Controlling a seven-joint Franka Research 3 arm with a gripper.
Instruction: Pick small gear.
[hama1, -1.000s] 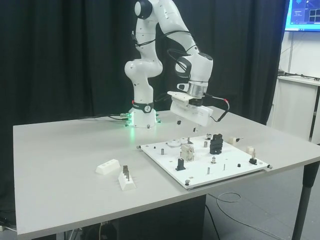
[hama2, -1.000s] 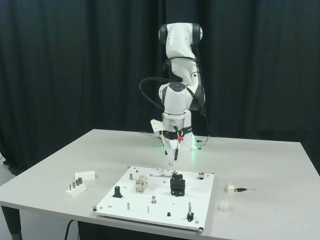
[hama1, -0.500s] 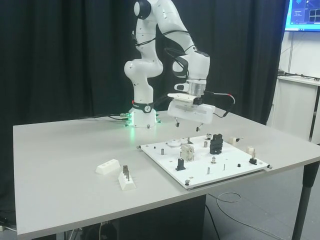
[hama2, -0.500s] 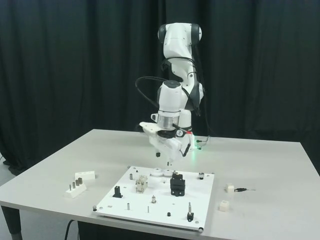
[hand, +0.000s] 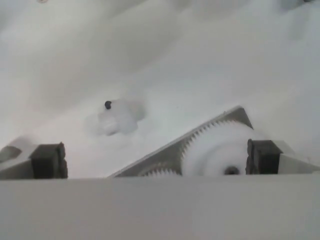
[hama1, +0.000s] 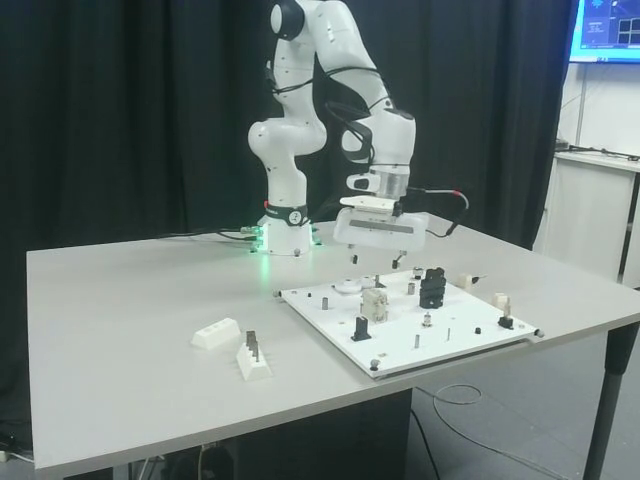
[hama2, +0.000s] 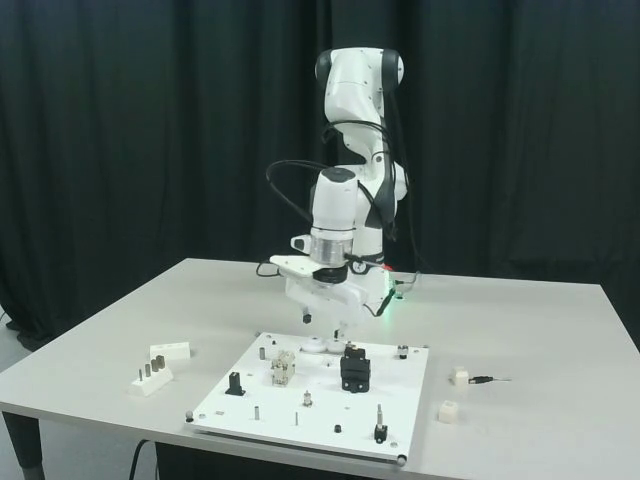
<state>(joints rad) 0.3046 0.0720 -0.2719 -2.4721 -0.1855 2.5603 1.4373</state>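
Observation:
Two white gears lie side by side at the far edge of the white board (hama1: 450, 345). In the wrist view the large gear (hand: 220, 150) shows most of its toothed rim, and only the top of the small gear (hand: 159, 173) peeks out beside it. My gripper (hand: 155, 159) hangs open a short way above both gears, one black fingertip (hand: 47, 161) over bare table and the other (hand: 263, 156) over the large gear. In the room views the gripper (hama1: 375, 261) (hama2: 323, 323) hovers level above the gears (hama1: 347, 286) (hama2: 322, 347), apart from them, with nothing between its fingers.
A black block (hama1: 432, 288) (hama2: 353, 372), a grey bracket (hama2: 283, 368) and several small pegs stand on the board (hama2: 300, 400). Off the board are a white block (hama1: 215, 333) and a peg holder (hama1: 252, 357) on one side, and two small white cubes (hama2: 449, 411) (hama2: 459, 376) on the other.
The wrist has turned from tilted to level, spreading the fingers sideways. The gripper has shifted over the gears and come down a little.

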